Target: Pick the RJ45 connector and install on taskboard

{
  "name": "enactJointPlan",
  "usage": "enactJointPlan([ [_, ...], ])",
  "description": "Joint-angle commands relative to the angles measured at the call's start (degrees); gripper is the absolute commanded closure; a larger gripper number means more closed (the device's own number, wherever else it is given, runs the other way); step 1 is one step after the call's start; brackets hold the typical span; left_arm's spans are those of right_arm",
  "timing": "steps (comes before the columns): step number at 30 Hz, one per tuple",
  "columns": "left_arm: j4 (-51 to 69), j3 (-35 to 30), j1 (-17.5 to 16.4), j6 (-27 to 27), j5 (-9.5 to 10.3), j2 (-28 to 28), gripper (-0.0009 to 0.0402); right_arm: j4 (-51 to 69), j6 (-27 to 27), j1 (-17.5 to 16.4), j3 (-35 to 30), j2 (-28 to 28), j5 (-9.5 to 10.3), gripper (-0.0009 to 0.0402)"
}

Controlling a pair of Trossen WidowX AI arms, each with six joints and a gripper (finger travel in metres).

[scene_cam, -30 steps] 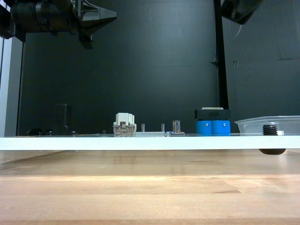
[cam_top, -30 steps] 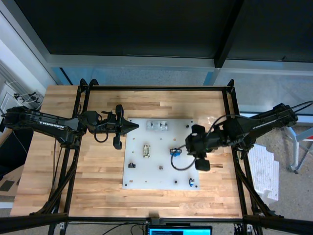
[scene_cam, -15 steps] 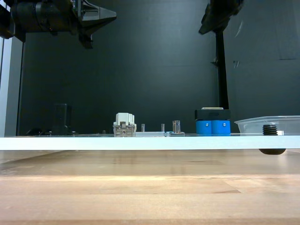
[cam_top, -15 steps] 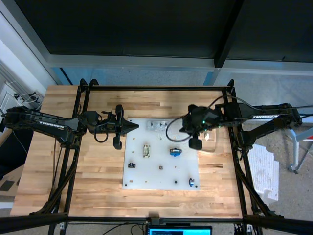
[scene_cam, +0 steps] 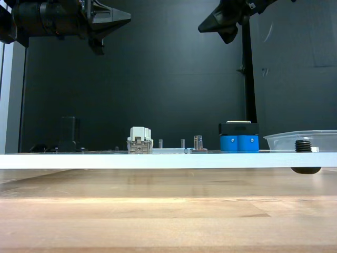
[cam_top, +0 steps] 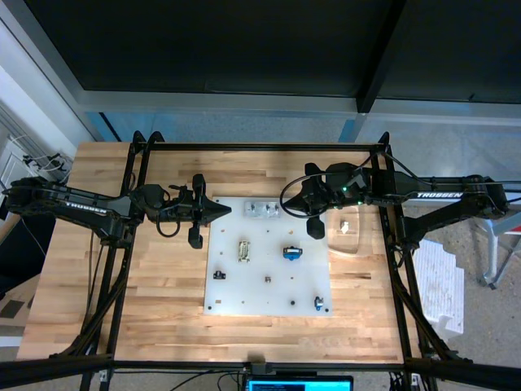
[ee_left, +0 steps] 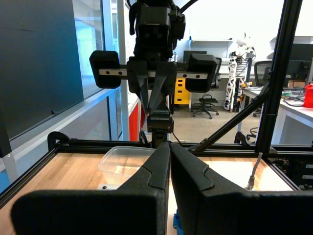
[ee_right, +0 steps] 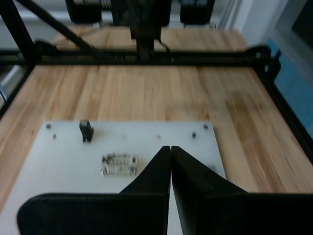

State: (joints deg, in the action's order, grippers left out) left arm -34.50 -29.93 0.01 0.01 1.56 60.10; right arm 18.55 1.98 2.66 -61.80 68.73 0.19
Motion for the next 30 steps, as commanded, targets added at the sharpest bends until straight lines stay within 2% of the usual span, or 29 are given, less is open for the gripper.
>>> enactJointPlan([
  [1,0.0,0.0,0.0,0.0,-0.02,0.0,0.0393,-6.6,-0.2,0.0,3.1,-0.5,-0.09,0.0393],
  [7,0.0,0.0,0.0,0.0,-0.02,0.0,0.0393,-17.2,-1.6,0.0,7.7,-0.9,0.13,0.0393],
  [10,0.0,0.0,0.0,0.0,-0.02,0.0,0.0393,-22.1,-1.8,0.0,9.5,-0.9,1.53,0.0393],
  [20,0.0,0.0,0.0,0.0,-0.02,0.0,0.0393,-35.6,-2.8,0.5,14.8,-0.9,1.51,0.0393],
  [26,0.0,0.0,0.0,0.0,-0.02,0.0,0.0393,-39.4,-3.0,0.5,16.8,-1.2,1.46,0.0393],
  [30,0.0,0.0,0.0,0.0,-0.02,0.0,0.0393,-44.4,-4.8,0.5,19.4,-1.5,0.79,0.0393],
])
